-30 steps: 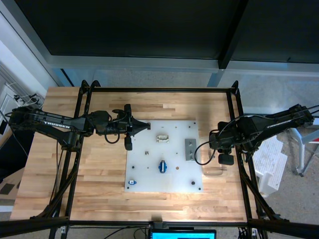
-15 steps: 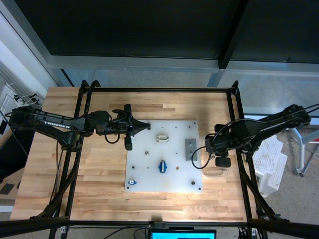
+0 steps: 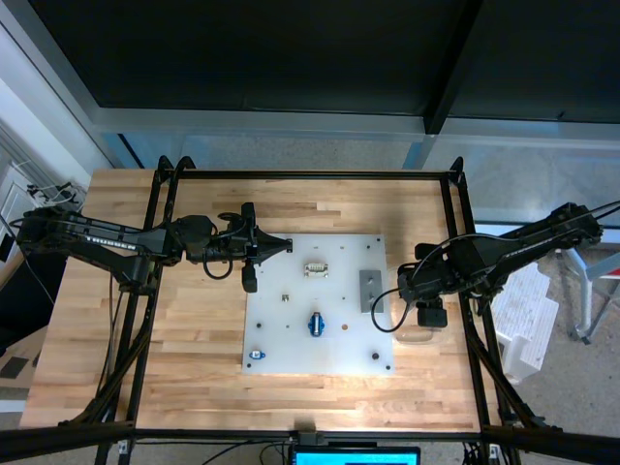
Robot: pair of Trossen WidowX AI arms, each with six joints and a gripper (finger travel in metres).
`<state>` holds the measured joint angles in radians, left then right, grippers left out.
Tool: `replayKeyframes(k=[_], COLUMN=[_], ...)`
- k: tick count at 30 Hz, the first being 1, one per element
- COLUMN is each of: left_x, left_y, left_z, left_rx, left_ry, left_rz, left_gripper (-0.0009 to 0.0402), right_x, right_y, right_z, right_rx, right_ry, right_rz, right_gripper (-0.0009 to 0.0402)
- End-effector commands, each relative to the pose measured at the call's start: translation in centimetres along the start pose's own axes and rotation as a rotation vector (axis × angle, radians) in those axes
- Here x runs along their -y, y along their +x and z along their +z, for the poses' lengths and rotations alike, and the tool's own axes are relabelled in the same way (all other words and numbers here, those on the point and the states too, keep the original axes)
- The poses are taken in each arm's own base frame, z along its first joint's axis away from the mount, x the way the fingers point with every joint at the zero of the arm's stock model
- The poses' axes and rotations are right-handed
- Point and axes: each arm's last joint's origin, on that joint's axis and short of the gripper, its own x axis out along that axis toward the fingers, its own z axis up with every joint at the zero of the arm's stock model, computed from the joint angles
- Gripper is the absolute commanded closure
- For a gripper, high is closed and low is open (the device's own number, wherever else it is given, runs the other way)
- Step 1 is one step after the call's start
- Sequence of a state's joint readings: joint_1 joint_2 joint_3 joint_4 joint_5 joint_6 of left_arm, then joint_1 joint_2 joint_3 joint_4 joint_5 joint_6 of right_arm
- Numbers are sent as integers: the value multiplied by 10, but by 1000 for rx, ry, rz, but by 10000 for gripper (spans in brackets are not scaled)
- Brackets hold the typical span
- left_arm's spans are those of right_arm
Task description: Pick the 16mm cylinder and install on the taskboard
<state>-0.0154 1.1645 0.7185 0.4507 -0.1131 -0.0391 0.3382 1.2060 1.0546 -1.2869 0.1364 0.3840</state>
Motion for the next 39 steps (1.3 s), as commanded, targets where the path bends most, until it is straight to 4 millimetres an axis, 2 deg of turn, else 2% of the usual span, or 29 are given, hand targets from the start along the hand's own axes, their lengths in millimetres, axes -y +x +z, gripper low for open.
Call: replayKeyframes(k=[1, 9, 22, 39], left_x=[0, 0, 0, 0], left_y=[0, 0, 0, 0], left_z=[0, 0, 0, 0], left_rx=[0, 0, 0, 0], left_ry=[0, 0, 0, 0], left_rz=[0, 0, 0, 0], left_gripper=[392, 392, 392, 392], right_x=[0, -2, -5, -6], right_y=[2, 14, 38, 54], right_z=[0, -1, -8, -16], right_rx=[3, 20, 0, -28], right_ry=[0, -2, 13, 4], right_rz=[-13, -20, -20, -30], right_gripper=[182, 164, 165, 165])
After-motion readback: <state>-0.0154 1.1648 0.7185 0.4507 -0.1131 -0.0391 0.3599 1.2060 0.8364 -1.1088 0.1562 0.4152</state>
